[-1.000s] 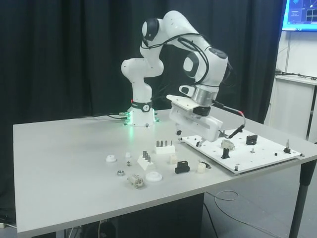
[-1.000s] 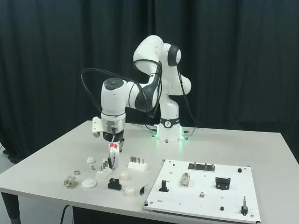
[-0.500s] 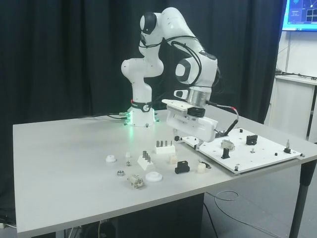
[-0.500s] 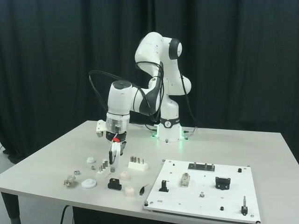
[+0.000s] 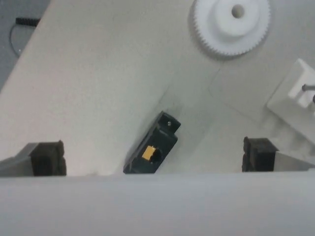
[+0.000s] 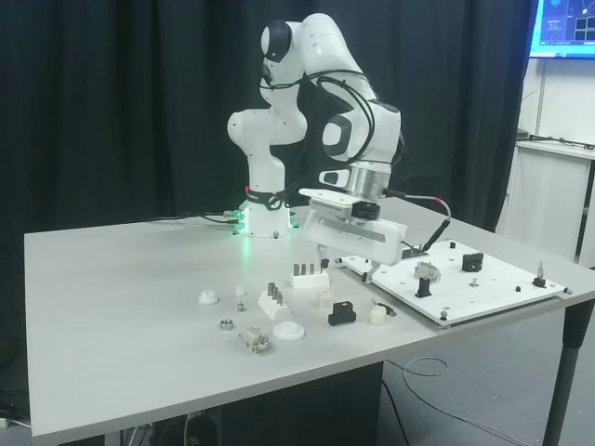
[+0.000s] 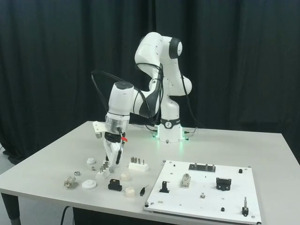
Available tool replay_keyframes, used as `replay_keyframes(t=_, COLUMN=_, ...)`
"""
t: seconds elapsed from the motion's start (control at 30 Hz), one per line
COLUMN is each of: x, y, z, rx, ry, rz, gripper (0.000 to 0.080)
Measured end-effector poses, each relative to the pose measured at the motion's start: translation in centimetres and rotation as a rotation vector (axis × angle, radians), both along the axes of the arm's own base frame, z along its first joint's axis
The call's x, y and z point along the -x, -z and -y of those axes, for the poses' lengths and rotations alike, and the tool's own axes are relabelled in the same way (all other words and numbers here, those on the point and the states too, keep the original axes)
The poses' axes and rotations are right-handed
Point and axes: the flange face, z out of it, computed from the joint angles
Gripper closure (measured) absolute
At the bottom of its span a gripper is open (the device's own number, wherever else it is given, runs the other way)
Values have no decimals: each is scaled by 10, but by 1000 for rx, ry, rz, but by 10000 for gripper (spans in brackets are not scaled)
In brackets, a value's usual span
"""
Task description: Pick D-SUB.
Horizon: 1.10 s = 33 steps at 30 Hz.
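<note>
The D-SUB, a small grey metal connector point(image 6: 254, 340) point(image 7: 70, 181), lies near the table's front edge, beside the white gear point(image 6: 289, 331) point(image 7: 88, 184). My gripper point(image 6: 346, 271) point(image 7: 112, 163) point(image 5: 152, 156) hangs open above the loose parts, well short of the D-SUB. In the wrist view its two black fingertips point(image 5: 47, 157) stand wide apart. Between them, down on the table, lies a black block connector point(image 5: 151, 150) point(image 6: 341, 313) point(image 7: 114, 184). The gear point(image 5: 231, 22) shows in that view, but the D-SUB does not.
A white assembly board point(image 6: 483, 288) point(image 7: 206, 199) with black fixtures and a mounted metal socket point(image 6: 427, 270) point(image 7: 185, 180) lies beside the loose parts. White pin blocks point(image 6: 308, 275) point(image 7: 138, 164), small white pieces and a nut point(image 6: 225, 323) are scattered around.
The arm has swung away from the white board toward the loose parts. The hand now hangs over the black block connector. The fingers have stayed open.
</note>
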Motion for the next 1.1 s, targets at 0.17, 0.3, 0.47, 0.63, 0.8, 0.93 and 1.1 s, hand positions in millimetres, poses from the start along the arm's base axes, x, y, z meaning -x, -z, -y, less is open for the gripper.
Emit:
replay_keyframes(t=0.17, x=1, y=1, z=4, rx=1, ry=-12, rz=-7, gripper=3)
replay_keyframes(t=0.3, x=2, y=2, z=7, rx=-8, ry=6, rz=-5, gripper=3)
replay_keyframes(t=0.47, x=3, y=2, z=11, rx=-45, ry=90, rz=13, gripper=3)
replay_keyframes(t=0.63, x=3, y=3, z=15, rx=-67, ry=172, rz=34, gripper=3)
replay_keyframes(t=0.8, x=3, y=4, z=17, rx=-72, ry=227, rz=46, gripper=3)
replay_keyframes(t=0.93, x=3, y=6, z=16, rx=-75, ry=243, rz=47, gripper=3)
replay_keyframes(t=1.1, x=4, y=8, z=15, rx=-87, ry=273, rz=47, gripper=3)
